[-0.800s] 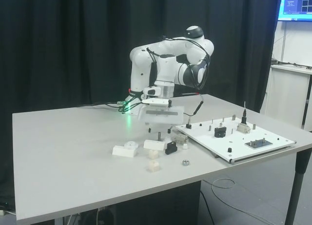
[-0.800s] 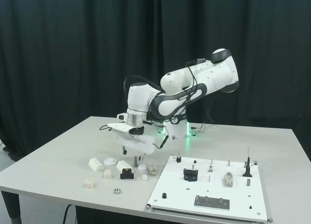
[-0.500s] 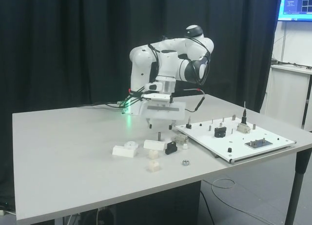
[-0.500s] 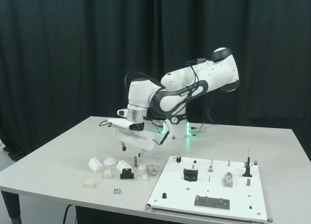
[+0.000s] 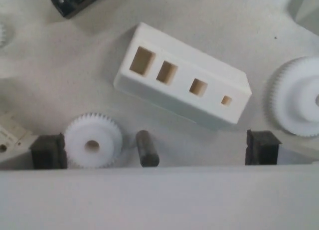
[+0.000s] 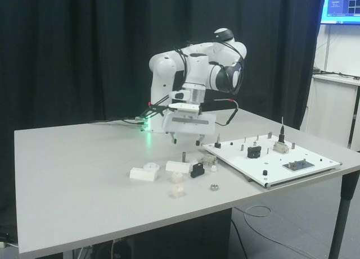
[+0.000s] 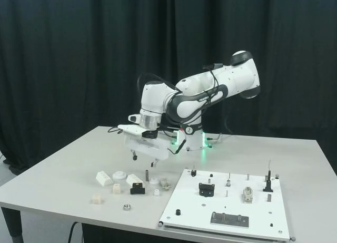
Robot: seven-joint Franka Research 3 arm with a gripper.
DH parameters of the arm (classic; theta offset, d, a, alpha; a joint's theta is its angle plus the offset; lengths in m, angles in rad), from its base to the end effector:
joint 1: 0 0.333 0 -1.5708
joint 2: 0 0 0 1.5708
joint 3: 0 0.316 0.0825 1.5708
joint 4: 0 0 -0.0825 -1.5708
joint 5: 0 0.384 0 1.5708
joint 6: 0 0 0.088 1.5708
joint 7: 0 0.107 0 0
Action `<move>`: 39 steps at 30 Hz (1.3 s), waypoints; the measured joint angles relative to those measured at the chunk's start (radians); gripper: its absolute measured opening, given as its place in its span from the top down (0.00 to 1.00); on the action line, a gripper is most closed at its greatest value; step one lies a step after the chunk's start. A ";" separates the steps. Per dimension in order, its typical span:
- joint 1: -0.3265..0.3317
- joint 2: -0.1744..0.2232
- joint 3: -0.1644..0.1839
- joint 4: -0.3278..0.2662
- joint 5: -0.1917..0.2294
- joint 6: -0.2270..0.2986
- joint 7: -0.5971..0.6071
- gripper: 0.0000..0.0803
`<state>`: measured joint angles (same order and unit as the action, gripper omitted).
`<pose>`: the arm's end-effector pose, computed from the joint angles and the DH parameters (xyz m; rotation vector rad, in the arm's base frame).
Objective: Remove square peg 3.
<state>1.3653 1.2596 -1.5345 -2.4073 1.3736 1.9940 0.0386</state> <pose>0.4650 -0.0863 0.2550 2.6369 -1.5230 0.2222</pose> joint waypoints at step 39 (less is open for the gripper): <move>0.064 -0.013 -0.088 0.045 -0.061 -0.086 0.063 0.00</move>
<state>1.4289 1.2466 -1.6223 -2.3619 1.3127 1.9084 0.1019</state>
